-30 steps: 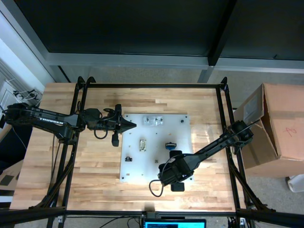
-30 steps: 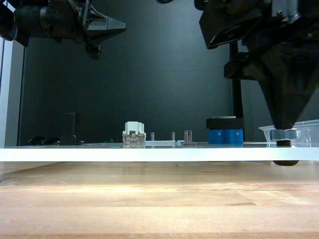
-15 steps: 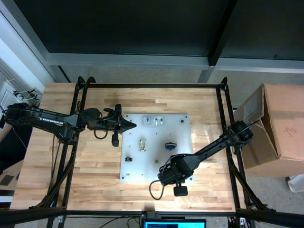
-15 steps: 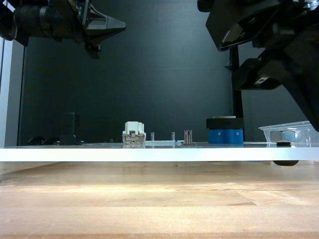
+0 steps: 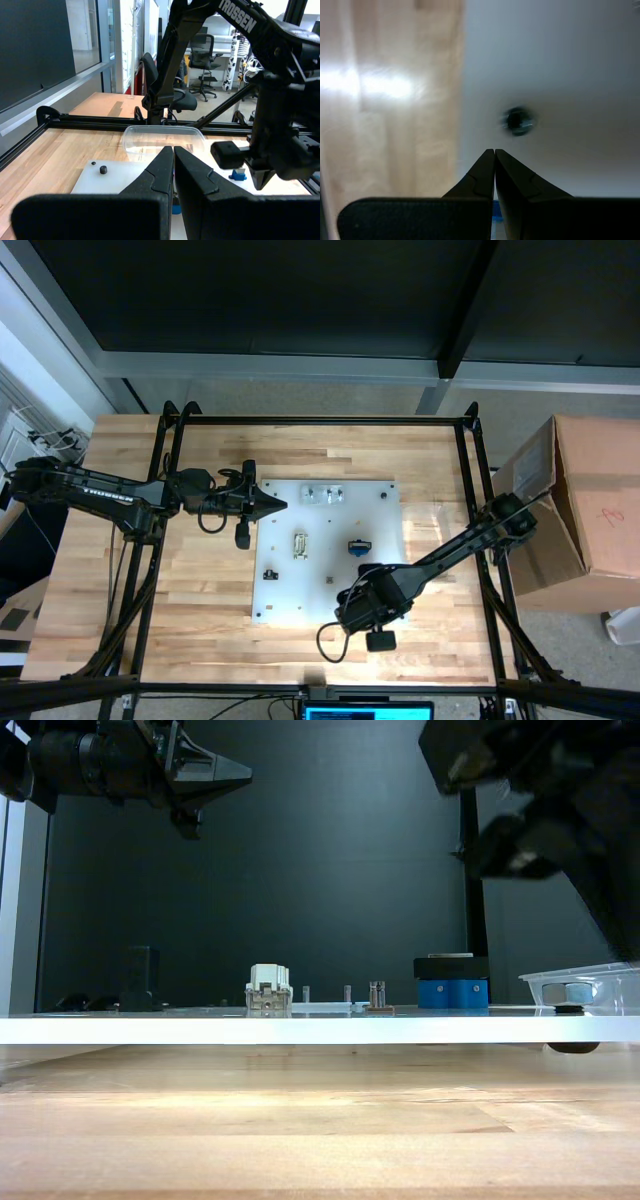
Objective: Pick the M12 nut and place it on its threads and fasten
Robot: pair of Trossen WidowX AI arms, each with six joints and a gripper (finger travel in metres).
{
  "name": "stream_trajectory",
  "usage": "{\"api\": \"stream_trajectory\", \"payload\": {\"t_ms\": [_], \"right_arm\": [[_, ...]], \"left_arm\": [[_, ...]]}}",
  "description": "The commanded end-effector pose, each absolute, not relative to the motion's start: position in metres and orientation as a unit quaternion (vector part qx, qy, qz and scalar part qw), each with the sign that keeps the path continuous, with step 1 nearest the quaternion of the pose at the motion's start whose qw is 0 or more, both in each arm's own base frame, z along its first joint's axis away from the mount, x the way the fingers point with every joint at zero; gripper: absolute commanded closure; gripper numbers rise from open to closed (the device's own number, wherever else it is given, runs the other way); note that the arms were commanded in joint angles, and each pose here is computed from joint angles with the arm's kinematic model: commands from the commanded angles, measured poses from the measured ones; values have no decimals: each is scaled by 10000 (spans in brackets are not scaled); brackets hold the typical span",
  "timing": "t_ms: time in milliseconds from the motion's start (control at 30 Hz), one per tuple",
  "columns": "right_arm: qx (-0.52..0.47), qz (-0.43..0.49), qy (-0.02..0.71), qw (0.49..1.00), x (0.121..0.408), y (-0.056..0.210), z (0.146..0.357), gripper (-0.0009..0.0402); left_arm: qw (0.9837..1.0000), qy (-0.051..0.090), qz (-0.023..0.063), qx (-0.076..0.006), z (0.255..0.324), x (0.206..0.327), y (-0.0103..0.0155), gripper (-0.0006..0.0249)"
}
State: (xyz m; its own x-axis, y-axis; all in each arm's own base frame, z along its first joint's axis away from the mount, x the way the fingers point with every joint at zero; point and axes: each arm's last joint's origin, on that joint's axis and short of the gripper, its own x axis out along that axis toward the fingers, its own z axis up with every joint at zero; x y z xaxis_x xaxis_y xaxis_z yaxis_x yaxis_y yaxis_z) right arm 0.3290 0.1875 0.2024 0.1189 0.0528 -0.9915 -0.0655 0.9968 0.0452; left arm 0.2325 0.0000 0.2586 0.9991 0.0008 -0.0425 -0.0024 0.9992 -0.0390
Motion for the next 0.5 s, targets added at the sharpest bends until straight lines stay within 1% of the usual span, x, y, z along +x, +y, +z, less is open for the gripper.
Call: {"api": "stream_trajectory", "payload": {"t_ms": [33,233,500], "right_arm": [[-301,112,6567,7534,3255,1830,2108,393],[-608,-81,6611,7478,3201,1779,2127,393],[-665,-146,6569,7509,3182,1772,1995,393]], "left_arm": [[9996,211,6,-195,2586,2325,0,243],[9996,213,6,-195,2586,2325,0,243],[9996,213,6,-195,2586,2325,0,243]]}}
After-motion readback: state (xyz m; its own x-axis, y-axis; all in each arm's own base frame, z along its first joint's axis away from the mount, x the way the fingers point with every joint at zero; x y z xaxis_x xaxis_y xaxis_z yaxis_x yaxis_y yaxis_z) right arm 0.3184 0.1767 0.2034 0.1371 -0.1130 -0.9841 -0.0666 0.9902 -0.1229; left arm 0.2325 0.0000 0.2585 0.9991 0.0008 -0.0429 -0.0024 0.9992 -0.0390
